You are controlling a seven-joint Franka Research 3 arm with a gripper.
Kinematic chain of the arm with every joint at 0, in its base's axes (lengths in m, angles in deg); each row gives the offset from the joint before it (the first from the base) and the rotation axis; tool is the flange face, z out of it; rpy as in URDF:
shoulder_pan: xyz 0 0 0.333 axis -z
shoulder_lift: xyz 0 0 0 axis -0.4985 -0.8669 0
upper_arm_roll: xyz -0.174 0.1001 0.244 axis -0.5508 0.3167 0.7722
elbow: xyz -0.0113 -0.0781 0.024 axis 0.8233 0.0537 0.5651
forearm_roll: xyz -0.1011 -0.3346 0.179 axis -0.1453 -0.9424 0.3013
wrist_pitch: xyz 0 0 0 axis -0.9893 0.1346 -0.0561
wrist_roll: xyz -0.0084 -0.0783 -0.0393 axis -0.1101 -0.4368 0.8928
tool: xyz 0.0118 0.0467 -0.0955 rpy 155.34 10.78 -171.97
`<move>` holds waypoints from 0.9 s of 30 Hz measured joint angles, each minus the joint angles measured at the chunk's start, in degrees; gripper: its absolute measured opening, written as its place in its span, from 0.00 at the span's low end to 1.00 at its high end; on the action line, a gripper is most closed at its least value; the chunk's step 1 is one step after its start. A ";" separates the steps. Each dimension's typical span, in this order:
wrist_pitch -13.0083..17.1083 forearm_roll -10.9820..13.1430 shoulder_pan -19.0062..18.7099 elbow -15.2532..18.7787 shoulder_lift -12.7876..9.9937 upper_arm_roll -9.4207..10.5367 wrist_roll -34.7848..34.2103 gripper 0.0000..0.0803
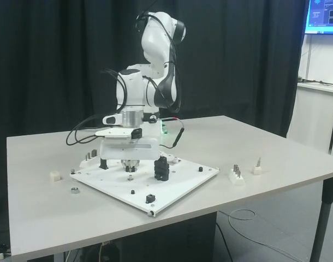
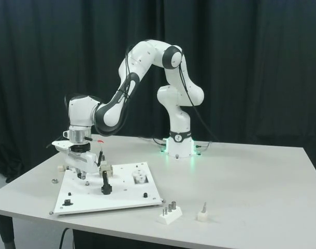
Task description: Insert BNC.
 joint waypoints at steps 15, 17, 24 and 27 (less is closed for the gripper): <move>0.85 0.00 -0.06 1.49 -0.06 -0.19 0.00 0.15; 1.00 0.00 -0.13 1.70 -0.05 -0.13 0.00 0.15; 2.02 0.03 -0.64 2.73 -0.05 -0.11 0.00 0.15; 2.44 0.17 -0.83 3.20 -0.05 -0.11 0.00 0.15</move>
